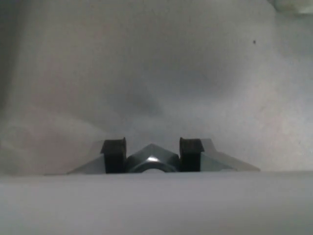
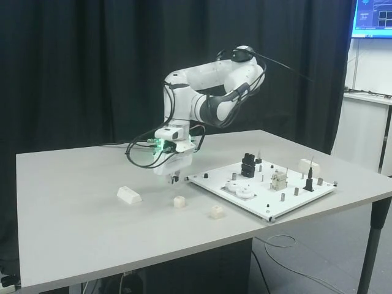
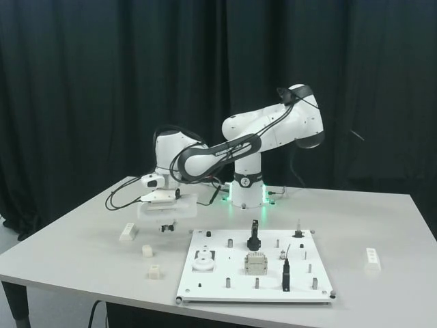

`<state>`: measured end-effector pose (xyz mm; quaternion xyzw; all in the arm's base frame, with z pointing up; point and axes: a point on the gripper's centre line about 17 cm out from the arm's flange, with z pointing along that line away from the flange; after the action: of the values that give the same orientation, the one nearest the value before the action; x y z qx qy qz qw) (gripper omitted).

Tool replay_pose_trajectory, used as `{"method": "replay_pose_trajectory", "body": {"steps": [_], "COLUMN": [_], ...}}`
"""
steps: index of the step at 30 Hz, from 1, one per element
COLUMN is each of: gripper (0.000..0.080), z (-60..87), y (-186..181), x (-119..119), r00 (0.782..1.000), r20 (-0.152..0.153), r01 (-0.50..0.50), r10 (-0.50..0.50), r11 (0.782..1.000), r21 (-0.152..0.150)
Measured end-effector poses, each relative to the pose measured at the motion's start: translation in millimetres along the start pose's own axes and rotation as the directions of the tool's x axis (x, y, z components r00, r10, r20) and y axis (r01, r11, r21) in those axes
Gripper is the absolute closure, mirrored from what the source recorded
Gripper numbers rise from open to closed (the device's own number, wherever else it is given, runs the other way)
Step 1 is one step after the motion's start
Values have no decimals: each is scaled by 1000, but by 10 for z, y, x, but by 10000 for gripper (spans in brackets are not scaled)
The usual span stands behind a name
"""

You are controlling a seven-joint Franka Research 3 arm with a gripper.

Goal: Place bolt 4.

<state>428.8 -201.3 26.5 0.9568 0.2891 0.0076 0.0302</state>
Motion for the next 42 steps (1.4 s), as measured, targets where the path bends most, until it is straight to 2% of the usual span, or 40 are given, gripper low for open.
{"method": "replay_pose_trajectory", "body": {"steps": [18, 30, 31, 36, 37, 42], "gripper": [572, 572, 202, 202, 51, 51], "z": [222, 288, 288, 281, 276, 232], "y": [126, 160, 162, 172, 176, 192], "x": [-2, -11, -8, 15, 20, 37], "r00": [1000, 1000, 1000, 1000, 1000, 1000], "r20": [-23, -18, -19, -21, -21, -26], "r01": [-3, 2, 2, 6, 6, 8], "r10": [4, -2, -2, -5, -6, -7], "r11": [1000, 1000, 1000, 1000, 1000, 1000], "r21": [24, 28, 28, 26, 25, 23]}}
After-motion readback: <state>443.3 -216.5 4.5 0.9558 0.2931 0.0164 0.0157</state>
